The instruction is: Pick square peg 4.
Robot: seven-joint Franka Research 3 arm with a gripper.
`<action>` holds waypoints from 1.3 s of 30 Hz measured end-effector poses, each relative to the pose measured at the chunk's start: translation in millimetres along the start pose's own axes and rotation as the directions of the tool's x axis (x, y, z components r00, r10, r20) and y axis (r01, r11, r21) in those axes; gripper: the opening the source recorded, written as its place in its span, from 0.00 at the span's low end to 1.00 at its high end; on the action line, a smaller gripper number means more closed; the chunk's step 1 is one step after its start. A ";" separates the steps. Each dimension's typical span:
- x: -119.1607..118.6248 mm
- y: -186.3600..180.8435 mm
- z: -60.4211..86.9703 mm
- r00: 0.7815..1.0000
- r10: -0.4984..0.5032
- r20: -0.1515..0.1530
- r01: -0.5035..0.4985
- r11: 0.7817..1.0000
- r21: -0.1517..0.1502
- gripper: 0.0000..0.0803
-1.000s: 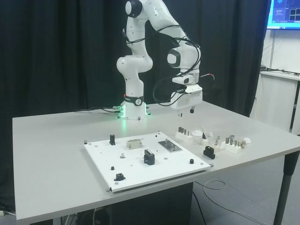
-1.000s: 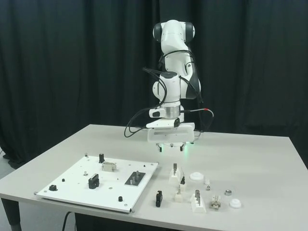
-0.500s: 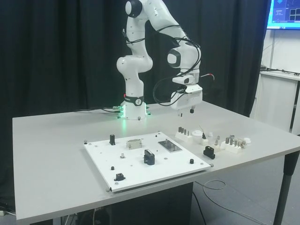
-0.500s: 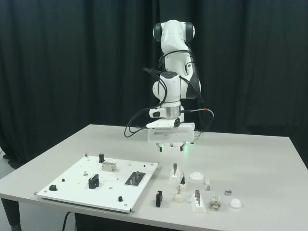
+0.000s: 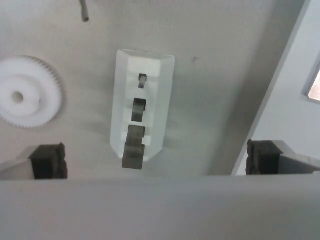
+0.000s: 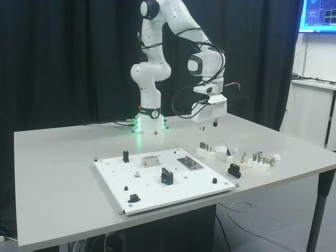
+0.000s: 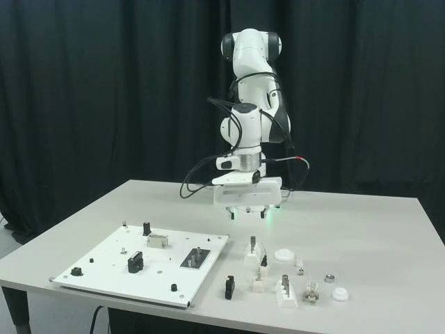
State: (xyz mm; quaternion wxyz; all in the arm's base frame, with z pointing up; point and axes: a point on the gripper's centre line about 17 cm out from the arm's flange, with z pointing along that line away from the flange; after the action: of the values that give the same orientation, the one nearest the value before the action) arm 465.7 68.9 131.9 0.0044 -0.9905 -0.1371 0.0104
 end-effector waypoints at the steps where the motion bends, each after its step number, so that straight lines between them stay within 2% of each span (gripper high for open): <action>1: 0.0 -0.1 -0.1 1.000 0.000 0.000 0.000 1.000 0.000 1.00; 15: -3.4 -4.2 2.4 1.000 -0.018 0.009 0.018 1.000 0.001 1.00; 33: -31.4 -16.8 26.3 0.997 -0.037 0.070 0.037 0.999 0.009 1.00; 39: -37.3 -19.0 36.1 0.996 -0.019 0.090 0.017 1.000 0.020 1.00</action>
State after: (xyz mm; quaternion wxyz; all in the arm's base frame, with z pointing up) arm 423.8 77.3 96.7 0.0078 -0.9876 -0.1459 0.0565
